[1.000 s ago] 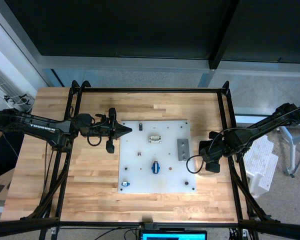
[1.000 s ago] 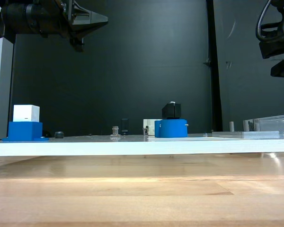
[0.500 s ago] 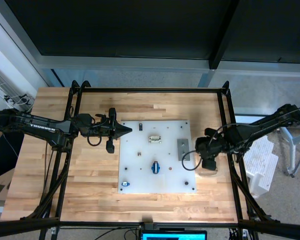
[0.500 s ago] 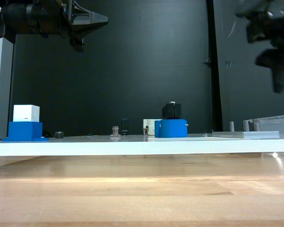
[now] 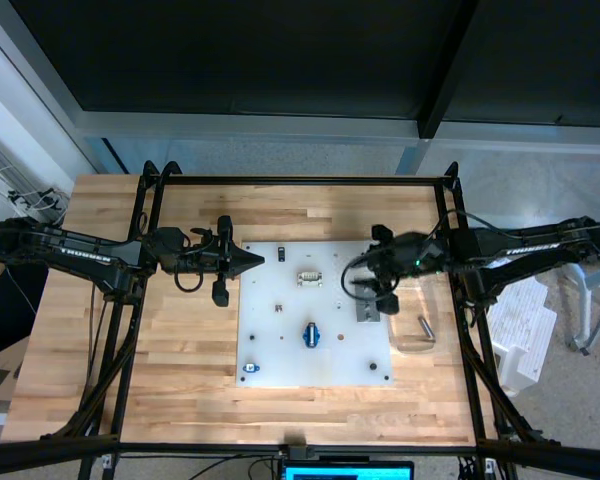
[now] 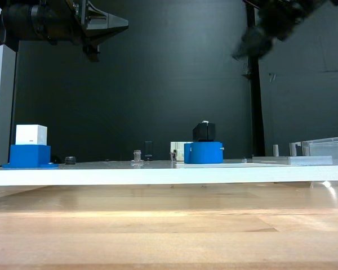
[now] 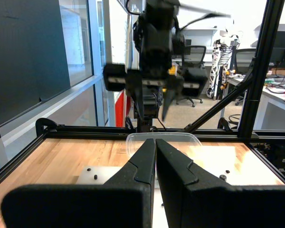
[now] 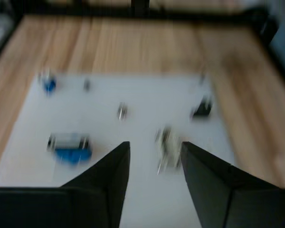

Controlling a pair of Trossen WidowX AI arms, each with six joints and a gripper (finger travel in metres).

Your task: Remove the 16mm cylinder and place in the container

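High view shows the 16mm cylinder point(image 5: 423, 327) lying, it seems, inside the container point(image 5: 435, 345) at centre right. Right gripper point(image 8: 154, 145), fingers released, hangs above the board point(image 5: 280, 350) beside it. Left gripper point(image 5: 252, 259), fingers clenched empty, waits centre left. I would retreat high, clear of the container's wall.

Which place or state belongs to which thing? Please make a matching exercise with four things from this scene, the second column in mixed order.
Things:
1. 16mm cylinder
2. left gripper
3. right gripper
4. blue-and-black fitting

Places or states:
A. open, raised over the right part of the white board
B. stands near the middle of the white board
C. lies inside the clear container
D. shut, raised at the white board's left edge

Pairs: 1-C; 2-D; 3-A; 4-B
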